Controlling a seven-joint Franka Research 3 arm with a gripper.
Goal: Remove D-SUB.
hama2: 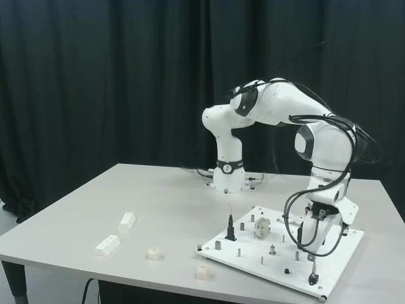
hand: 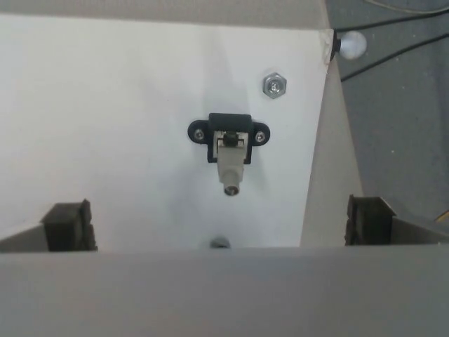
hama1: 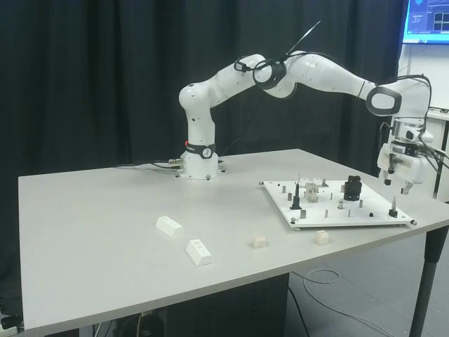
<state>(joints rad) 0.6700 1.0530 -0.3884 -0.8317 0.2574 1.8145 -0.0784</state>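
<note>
A grey tabletop (hama1: 105,232) stood before black curtains (hama1: 91,77), with a screen (hama1: 426,20) glowing in the upper corner of the first room view. A white board (hama1: 337,214) lay flat near the tabletop's edge, carrying small upright fittings, and four small white blocks (hama1: 199,252) were scattered on the bare tabletop well apart from it. The white arm (hama1: 309,70) reached from its base out over the board's far end.

In the wrist view the plug (hand: 229,165) looked like a short grey-white connector seated in a black bracket (hand: 228,133) — the bracket screwed to the board at both ears, a hex nut (hand: 274,86) just beside it.

The gripper (hand: 210,225) hung above the board with its fingers (hand: 69,226) spread wide apart, holding nothing. The plug sat between the two fingertips as seen from above, yet below them and untouched — clear board showed on either side of it.
</note>
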